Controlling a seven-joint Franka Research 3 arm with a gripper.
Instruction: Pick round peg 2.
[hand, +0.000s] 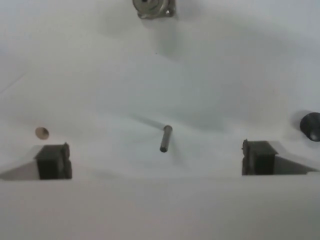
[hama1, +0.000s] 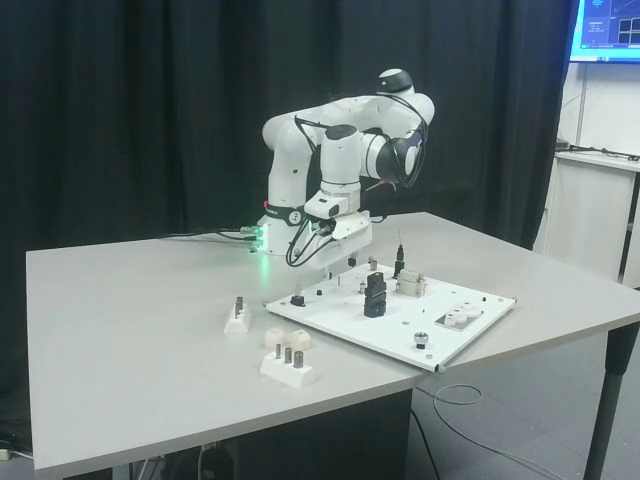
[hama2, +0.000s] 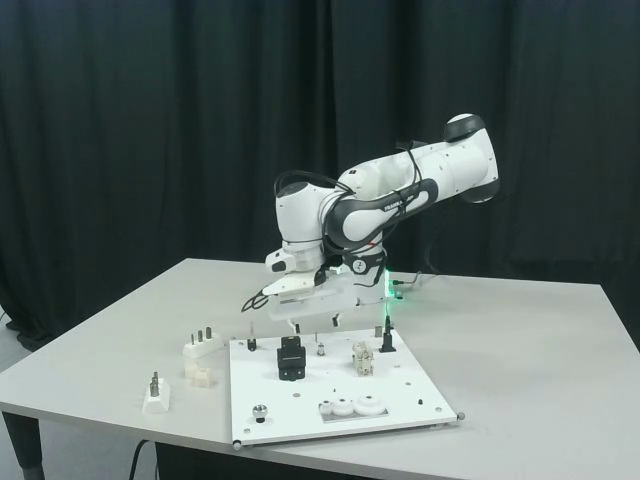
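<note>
Approach step: your pincer hangs spread and empty above the peg; nothing is grasped yet.

In the wrist view you have both fingertips wide apart, with the peg standing upright on the white board between them, clear of either pad and a little off the midpoint, nearer one finger than the other. The room views place your pincer over the far-left part of the board, held above it, not down at peg level. I judge the peg to be round peg 2, though nothing marks it as such. Your next move calls for a small sideways correction to centre the peg, then a straight descent and a closing squeeze on the shaft. Mind the black block and the metal fitting standing near on the board.
</note>
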